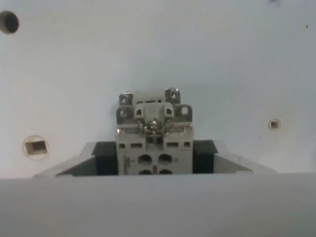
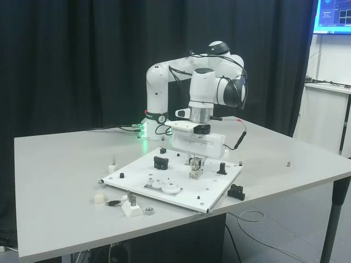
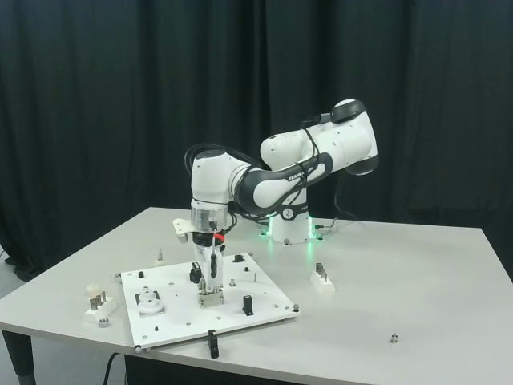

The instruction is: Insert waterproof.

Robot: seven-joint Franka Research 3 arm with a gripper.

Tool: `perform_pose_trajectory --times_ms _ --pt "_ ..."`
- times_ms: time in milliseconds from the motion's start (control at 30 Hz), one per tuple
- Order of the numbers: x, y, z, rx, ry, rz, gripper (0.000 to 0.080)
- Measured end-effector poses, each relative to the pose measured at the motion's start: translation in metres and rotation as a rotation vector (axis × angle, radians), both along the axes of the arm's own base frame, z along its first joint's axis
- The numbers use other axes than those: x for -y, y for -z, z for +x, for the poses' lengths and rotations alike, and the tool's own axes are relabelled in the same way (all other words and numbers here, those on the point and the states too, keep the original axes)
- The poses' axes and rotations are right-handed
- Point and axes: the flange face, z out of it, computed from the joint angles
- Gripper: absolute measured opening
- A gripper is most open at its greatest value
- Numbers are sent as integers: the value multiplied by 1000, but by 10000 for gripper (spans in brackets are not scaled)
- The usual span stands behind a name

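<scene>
While the hand [image 1: 154,165] pinches the waterproof connector [image 1: 154,131] mid-board [image 2: 216,192], it should press straight down, keeping the connector square

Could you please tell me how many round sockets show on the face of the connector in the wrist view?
4: two whole in the upper row of the connector face, two below them cut off by the gripper body. More may be hidden lower down.
</scene>
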Motion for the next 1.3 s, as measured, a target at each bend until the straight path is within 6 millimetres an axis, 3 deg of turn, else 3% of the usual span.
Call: perform_pose_trajectory --times_ms 333,1233,1300 --pt "2 2 -1 7 -72 6 310" --pt "4 4 -5 29 -21 24 310" --pt "4 4 -5 29 -21 25 337"
